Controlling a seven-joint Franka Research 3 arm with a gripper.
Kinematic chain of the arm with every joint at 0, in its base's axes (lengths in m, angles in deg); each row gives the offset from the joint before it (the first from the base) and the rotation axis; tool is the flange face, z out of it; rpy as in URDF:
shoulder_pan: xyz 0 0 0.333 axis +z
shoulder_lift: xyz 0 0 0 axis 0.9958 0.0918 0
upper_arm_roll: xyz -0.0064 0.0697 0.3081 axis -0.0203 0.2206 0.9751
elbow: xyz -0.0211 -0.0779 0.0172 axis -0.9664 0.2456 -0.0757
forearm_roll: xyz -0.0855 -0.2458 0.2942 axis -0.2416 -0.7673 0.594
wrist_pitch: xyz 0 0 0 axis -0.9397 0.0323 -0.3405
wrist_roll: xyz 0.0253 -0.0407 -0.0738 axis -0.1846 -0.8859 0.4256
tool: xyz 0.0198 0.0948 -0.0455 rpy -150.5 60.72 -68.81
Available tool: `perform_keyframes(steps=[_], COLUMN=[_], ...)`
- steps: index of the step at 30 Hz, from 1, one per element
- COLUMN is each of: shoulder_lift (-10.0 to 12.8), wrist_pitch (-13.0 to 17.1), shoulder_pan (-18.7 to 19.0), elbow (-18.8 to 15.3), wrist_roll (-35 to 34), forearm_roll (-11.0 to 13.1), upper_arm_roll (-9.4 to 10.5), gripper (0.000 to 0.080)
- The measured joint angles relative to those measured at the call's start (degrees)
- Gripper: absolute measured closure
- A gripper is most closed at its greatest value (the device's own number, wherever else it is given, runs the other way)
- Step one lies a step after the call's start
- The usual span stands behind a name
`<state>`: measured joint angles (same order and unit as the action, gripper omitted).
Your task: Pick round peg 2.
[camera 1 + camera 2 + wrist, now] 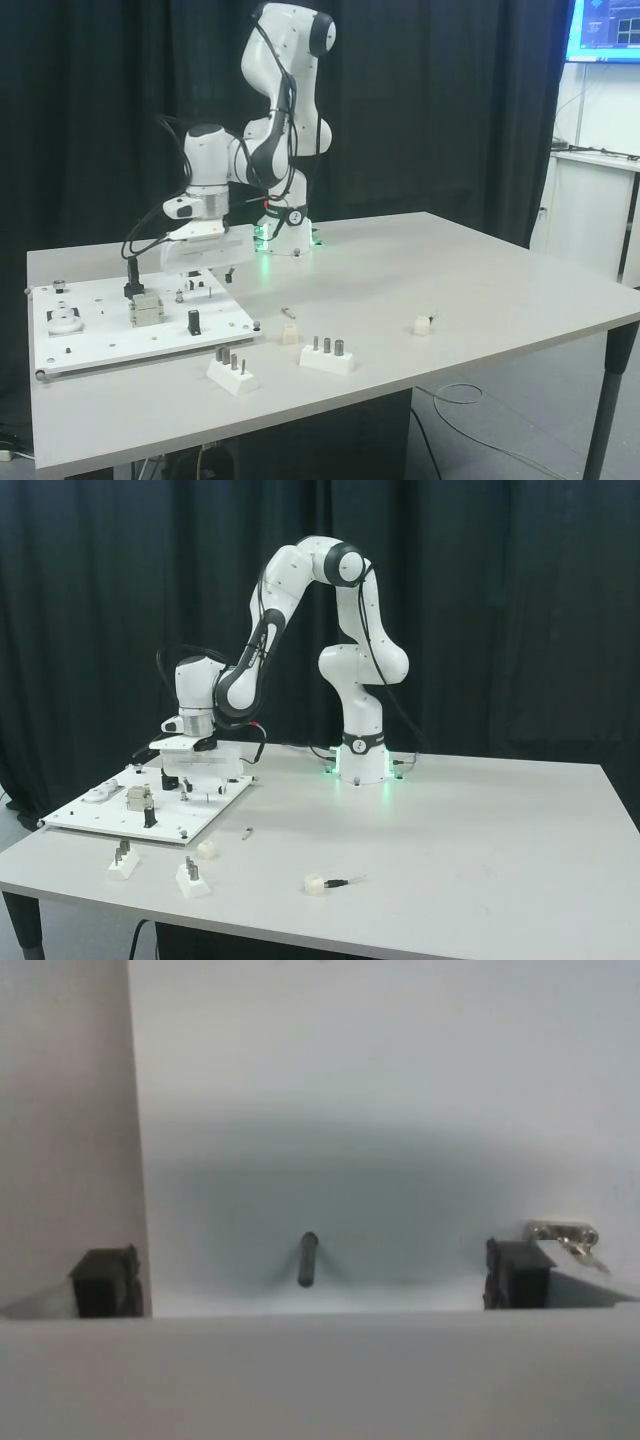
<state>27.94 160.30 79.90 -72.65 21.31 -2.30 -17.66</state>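
Observation:
In the wrist view a thin dark round peg (307,1258) stands upright on the white board (400,1080), between my two black fingertips (105,1282). My gripper (310,1278) is open, with a wide gap on either side of the peg and nothing touching it. From the room views, the gripper (207,276) (200,776) hangs low over the far right part of the white board (100,345) (80,822). The peg itself is too small to pick out there.
On the board stand a grey metal block (146,308), a black post (193,320) and a white disc (65,318). A small metal part (560,1234) lies by one fingertip. Two white peg holders (232,372) (326,357), a small white block (290,333) and a loose pin (288,312) lie in front of the board.

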Motion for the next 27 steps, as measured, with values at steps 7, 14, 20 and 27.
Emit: perform_keyframes(steps=[7, 14, 20, 27], shoulder_lift=[-0.5, -1.5, -2.3, -3.0], wrist_pitch=[0.0, 0.0, 0.0, 0.0], shoulder_pan=[0.5, 1.1, 1.4, 1.7], elbow=[0.4, 0.7, 0.9, 1.1], wrist_roll=[0.0, 0.0, 0.0, 0.0], forearm_roll=[0.0, 0.0, 0.0, 0.0], upper_arm_roll=[0.0, -0.01, -0.01, -0.01], gripper=[0.0036, 0.0009, 0.0003, 0.0003])
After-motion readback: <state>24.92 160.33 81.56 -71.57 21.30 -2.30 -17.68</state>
